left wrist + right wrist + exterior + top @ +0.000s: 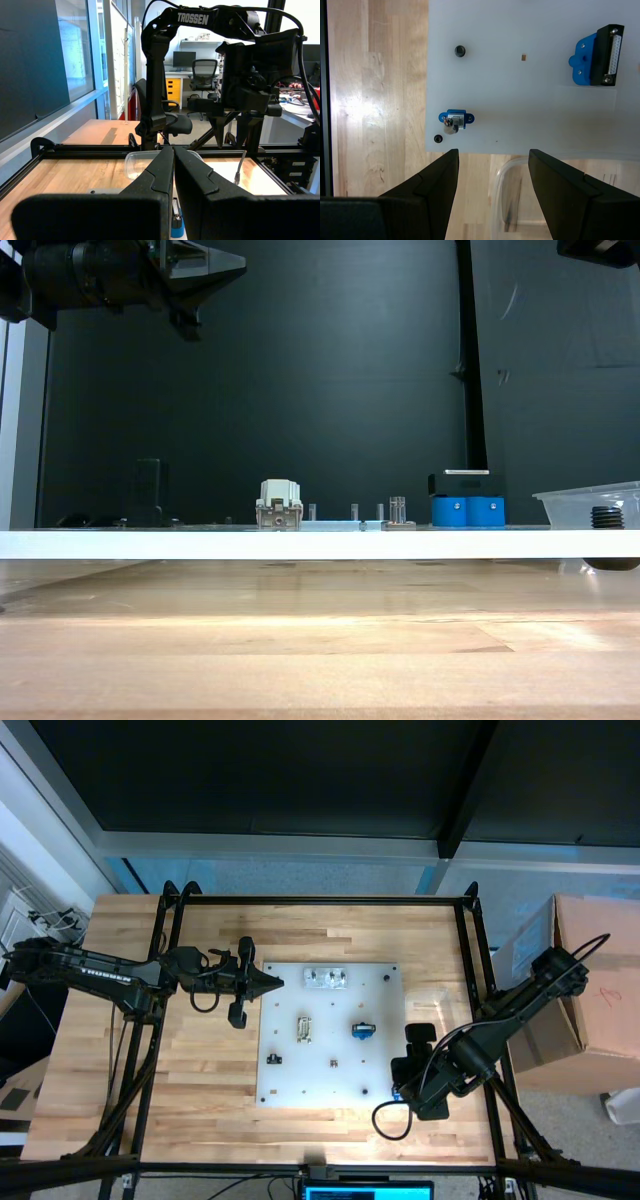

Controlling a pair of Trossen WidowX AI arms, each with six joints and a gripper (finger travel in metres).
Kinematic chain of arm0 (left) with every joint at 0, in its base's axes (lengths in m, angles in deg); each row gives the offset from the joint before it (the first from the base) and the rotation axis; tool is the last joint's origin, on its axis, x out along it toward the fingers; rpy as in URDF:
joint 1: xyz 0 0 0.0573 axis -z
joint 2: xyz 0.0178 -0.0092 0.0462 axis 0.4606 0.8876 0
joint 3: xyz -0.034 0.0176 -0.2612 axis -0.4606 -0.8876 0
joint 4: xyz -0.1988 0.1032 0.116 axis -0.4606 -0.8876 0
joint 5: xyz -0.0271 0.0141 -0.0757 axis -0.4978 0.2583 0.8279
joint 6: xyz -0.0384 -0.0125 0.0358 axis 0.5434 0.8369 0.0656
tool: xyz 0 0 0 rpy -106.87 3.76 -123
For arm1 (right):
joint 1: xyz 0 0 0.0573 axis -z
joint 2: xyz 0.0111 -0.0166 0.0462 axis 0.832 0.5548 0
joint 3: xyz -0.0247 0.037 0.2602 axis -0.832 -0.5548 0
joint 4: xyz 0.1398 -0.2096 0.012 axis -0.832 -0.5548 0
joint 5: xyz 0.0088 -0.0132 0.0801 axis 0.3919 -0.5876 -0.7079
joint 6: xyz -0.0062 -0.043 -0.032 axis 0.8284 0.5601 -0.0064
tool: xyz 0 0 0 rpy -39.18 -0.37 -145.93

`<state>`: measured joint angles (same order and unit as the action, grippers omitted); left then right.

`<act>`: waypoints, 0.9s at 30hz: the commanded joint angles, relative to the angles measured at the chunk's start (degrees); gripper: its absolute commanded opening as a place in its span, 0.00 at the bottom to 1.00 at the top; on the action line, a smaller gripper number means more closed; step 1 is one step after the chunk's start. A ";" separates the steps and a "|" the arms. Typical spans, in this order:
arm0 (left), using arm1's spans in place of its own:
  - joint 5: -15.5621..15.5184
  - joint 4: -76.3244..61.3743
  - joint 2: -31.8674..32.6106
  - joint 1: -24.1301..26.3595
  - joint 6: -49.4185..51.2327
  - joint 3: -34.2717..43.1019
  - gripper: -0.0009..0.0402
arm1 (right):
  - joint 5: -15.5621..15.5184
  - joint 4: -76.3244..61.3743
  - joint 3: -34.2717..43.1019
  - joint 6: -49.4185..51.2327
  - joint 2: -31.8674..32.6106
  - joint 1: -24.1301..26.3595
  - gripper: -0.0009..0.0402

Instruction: Remove the RJ45 connector from the taskboard and place in the container

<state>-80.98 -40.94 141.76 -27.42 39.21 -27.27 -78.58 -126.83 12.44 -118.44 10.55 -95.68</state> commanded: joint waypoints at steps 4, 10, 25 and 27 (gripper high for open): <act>0.02 0.02 0.02 0.00 0.00 0.02 0.02 | -0.52 0.09 0.04 0.02 1.57 -0.28 0.49; 0.02 0.02 0.02 -0.02 0.00 0.02 0.02 | -0.52 0.55 0.04 0.04 2.71 -0.50 0.49; 0.02 0.02 0.02 -0.02 0.00 0.02 0.02 | -1.70 2.75 -1.16 0.07 5.70 -1.07 0.49; 0.02 0.02 0.02 -0.02 0.00 0.02 0.02 | -1.79 3.76 -1.77 0.04 5.70 -1.16 0.49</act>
